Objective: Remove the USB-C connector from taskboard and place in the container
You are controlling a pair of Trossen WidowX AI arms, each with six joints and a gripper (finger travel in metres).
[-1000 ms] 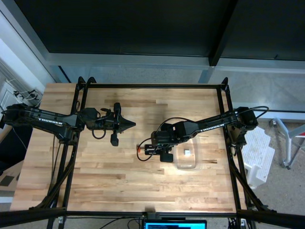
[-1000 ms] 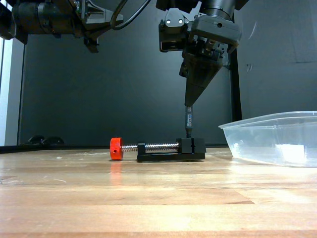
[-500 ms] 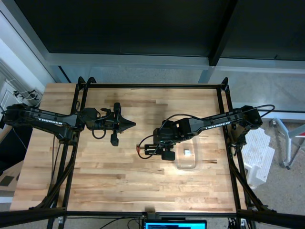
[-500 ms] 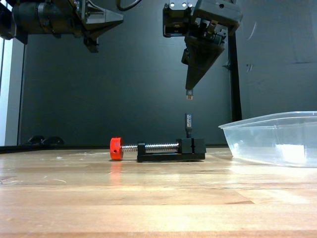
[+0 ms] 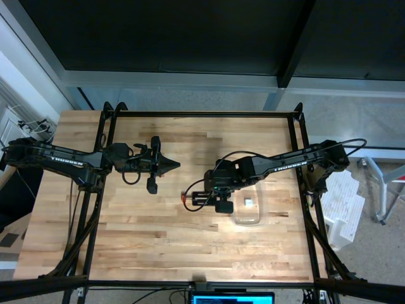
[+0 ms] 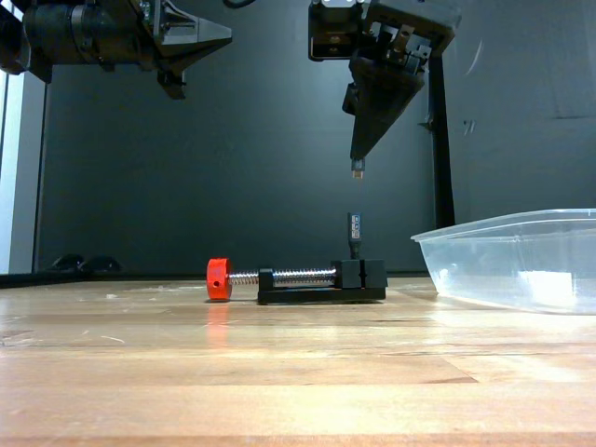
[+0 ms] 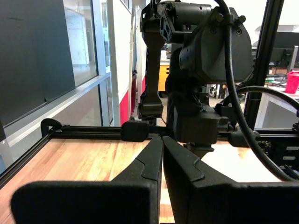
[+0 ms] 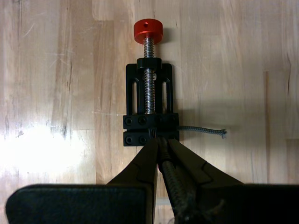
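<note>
Your left arm (image 5: 57,158) stretches out level from its side, high up; the left gripper (image 5: 174,166) points inward, fingers pressed together; your right arm (image 5: 285,161) reaches in from the opposite side, wrist bent over; the right gripper (image 6: 357,168) hangs raised, aimed straight down, tapered fingers closed to a point.

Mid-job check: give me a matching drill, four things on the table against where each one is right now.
1. USB-C connector
2. right gripper
3. left gripper
4. container

a. resting on the table, right of the taskboard
b. in the air above the taskboard
c. upright in the taskboard
d. shut, parked high to the left

Pairs: 1-c, 2-b, 3-d, 4-a
</note>
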